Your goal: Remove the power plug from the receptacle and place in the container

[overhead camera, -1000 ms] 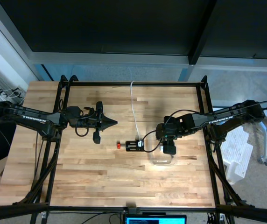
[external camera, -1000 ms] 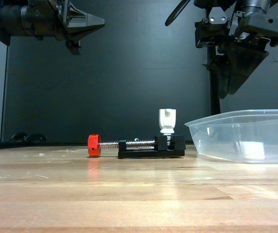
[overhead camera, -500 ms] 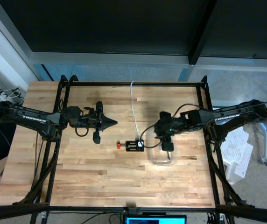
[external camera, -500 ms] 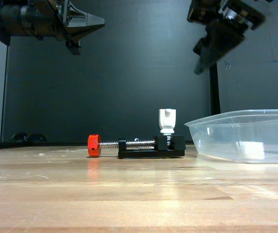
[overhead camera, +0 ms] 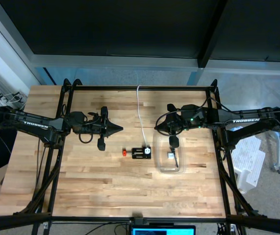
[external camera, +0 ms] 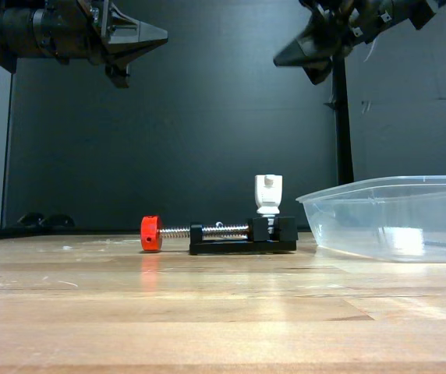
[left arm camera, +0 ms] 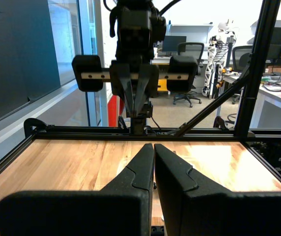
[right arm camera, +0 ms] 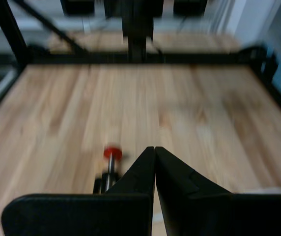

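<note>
Right gripper [overhead camera: 157, 126]: fingers pressed together, empty, high over table just beyond container.
Left gripper [overhead camera: 120, 129]: closed, empty, high at left.
Power plug [overhead camera: 171, 155]: tiny, thin dark cord, lying inside container.
Container [overhead camera: 169, 172]: clear shallow tray beside vise [overhead camera: 140, 152], holding plug.

The left arm [overhead camera: 32, 122] stretches level inward from its side; the left pincer [overhead camera: 119, 129] hangs high, closed tight, its tip pointing right. The right arm [overhead camera: 238, 119] reaches inward too; the right pincer [overhead camera: 156, 126] is high, closed tight, aimed left and slightly down.
</note>
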Robot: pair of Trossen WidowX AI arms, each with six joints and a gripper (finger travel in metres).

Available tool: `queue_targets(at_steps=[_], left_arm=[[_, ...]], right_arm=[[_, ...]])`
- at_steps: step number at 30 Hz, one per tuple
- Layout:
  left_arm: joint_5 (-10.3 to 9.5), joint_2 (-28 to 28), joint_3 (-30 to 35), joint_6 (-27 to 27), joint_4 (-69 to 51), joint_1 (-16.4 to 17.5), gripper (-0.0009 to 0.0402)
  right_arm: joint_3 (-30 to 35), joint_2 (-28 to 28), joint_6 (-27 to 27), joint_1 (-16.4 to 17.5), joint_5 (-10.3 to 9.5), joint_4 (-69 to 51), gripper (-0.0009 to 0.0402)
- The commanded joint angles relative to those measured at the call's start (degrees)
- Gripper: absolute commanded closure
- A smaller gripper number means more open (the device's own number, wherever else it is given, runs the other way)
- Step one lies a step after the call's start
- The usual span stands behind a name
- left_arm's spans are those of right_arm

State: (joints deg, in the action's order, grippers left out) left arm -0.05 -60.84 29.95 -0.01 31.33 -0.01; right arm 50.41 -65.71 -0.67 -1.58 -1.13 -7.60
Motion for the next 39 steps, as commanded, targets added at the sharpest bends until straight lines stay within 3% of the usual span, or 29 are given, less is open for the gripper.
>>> queue_targets(at_steps=[1, 22, 39], left_arm=[[0.02, 0.0, 0.0, 0.0, 0.0, 0.0, 0.0393], [0.02, 0.0, 0.0, 0.0, 0.0, 0.0, 0.0393], [0.02, 0.0, 0.0, 0.0, 0.0, 0.0, 0.0393]], right_arm=[[-3.2, 1.4, 0.4, 0.0, -0.02, 7.7, 0.0391], [-19.7, 6.3, 1.3, 0.0, -0.50, 38.8, 0.0393], [-20.9, 6.3, 1.7, 0.0, -0.44, 39.6, 0.0393]])
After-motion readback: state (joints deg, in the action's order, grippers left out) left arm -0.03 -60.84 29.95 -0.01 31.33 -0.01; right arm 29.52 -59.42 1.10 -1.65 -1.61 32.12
